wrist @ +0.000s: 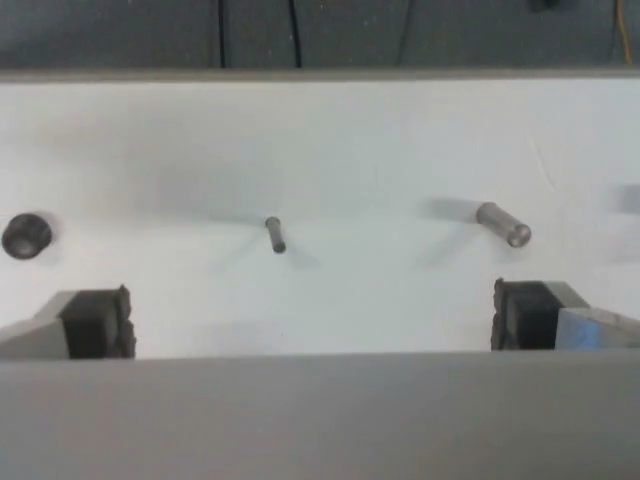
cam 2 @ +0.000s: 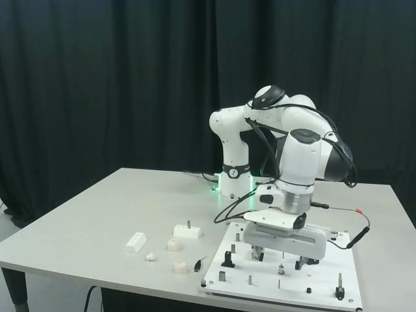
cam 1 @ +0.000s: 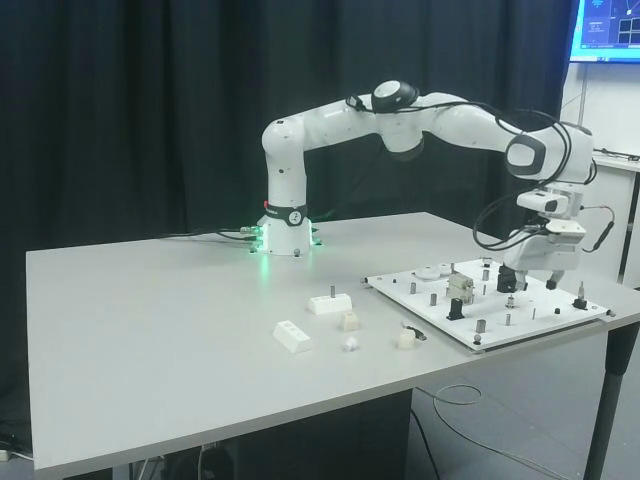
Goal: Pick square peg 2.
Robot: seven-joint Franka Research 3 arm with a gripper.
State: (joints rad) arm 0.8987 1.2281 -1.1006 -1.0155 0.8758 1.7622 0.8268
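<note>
My gripper hangs open low over the white peg board, with nothing between its black fingertips. In the wrist view a thin grey pin stands just beyond the gap between the fingers. A thicker round grey peg stands off to one side and a black round socket to the other. In the room views the gripper is over the board, among several small upright pegs. I cannot tell which one is square peg 2.
Several white blocks lie on the grey table beside the board. A black fixture stands on the board. The arm's base glows green at the table's back. The board reaches the table's edge.
</note>
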